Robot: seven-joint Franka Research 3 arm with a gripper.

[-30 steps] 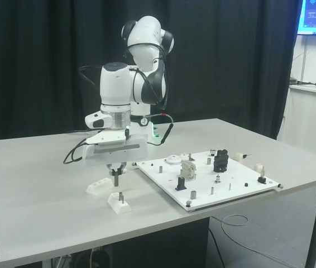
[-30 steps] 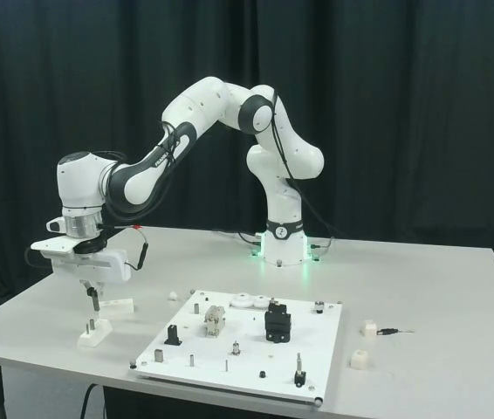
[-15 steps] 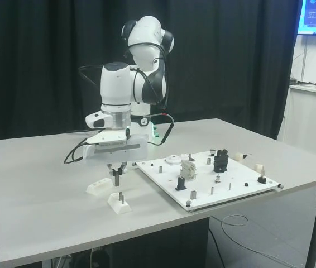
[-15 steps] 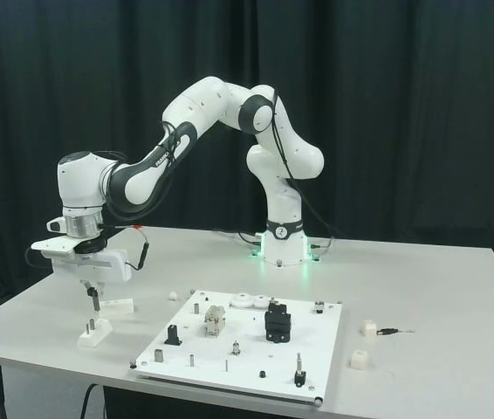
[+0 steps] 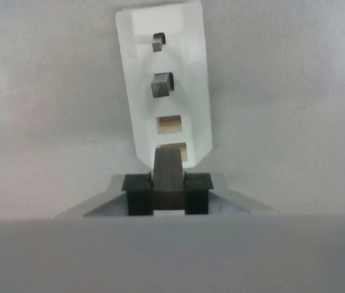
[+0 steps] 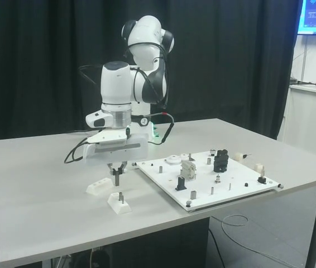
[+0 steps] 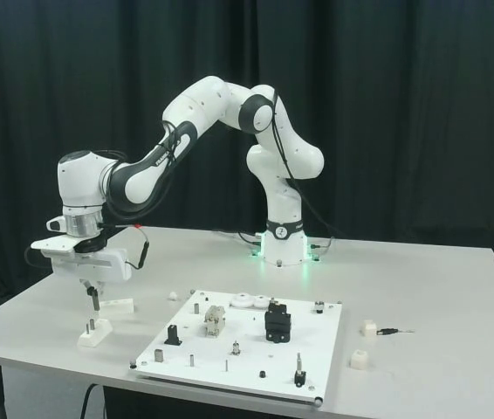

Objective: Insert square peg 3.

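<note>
My gripper (image 5: 167,192) is shut on a grey square peg (image 5: 167,173), held upright between the black fingers (image 5: 137,193). In the wrist view the peg hangs over one end of a white holder block (image 5: 139,122). The block carries two grey pegs, a small one (image 5: 157,43) and a larger one (image 5: 162,84), and one open square hole (image 5: 171,124). A second hole is partly hidden by the held peg. In the room views the gripper (image 6: 116,174) (image 7: 93,295) hovers just above the table between two white blocks (image 6: 119,203) (image 6: 99,186).
A white board (image 6: 225,192) (image 7: 256,353) with several small fixtures lies beside the blocks. Small white parts (image 7: 368,328) (image 7: 360,359) sit past the board. A cable (image 6: 74,153) loops from the wrist. The arm's base (image 7: 284,249) stands at the back.
</note>
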